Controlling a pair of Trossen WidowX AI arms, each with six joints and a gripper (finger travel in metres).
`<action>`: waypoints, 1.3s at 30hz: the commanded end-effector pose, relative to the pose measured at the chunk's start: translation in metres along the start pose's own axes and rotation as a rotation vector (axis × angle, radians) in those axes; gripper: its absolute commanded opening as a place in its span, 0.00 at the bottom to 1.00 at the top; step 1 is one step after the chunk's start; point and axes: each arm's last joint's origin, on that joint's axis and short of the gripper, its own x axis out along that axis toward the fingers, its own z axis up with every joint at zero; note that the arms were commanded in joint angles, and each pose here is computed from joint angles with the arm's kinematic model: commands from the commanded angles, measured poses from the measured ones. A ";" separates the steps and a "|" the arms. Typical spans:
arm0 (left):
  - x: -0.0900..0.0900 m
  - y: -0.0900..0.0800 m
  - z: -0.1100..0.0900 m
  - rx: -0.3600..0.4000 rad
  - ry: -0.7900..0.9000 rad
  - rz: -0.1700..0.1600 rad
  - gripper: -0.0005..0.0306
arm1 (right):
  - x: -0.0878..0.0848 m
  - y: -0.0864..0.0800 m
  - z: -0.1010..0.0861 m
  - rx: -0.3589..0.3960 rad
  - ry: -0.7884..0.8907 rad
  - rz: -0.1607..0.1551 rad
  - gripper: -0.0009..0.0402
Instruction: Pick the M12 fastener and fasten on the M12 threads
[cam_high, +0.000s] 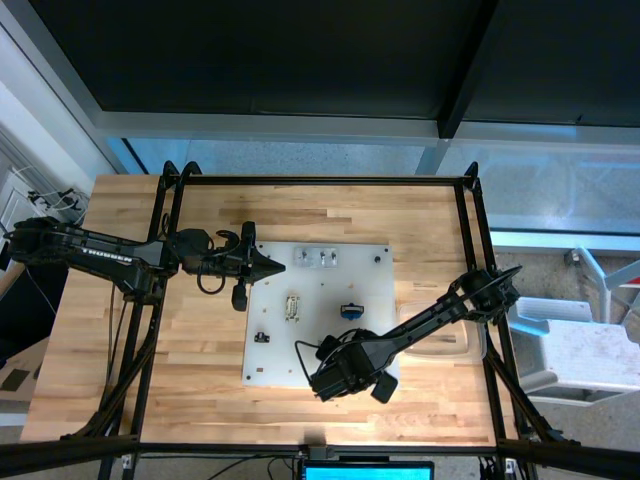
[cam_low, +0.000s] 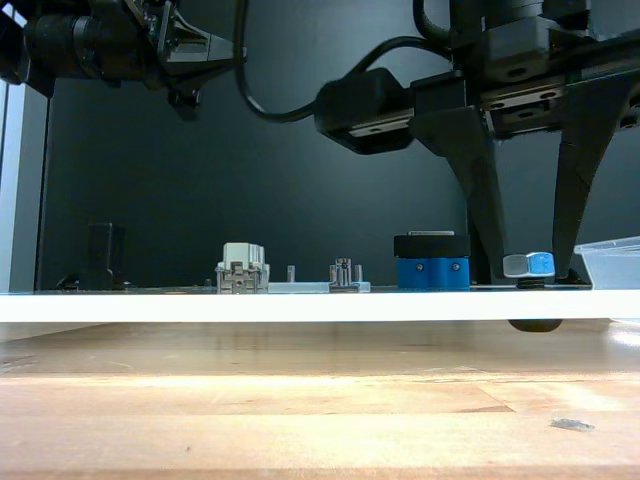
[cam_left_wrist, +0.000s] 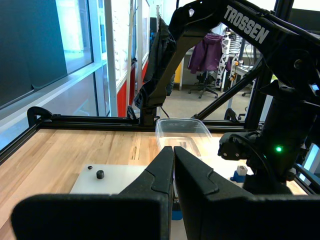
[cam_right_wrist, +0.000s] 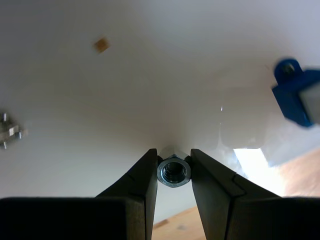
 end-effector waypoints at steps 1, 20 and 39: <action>0.000 0.000 0.000 0.000 -0.001 0.000 0.02 | 0.000 0.000 0.000 0.134 -0.001 0.003 0.03; 0.000 0.000 0.000 0.000 -0.001 0.000 0.02 | 0.000 -0.001 -0.001 0.449 0.003 0.004 0.03; 0.000 0.000 0.000 0.000 -0.001 0.000 0.02 | 0.000 -0.001 0.000 0.450 -0.004 0.003 0.03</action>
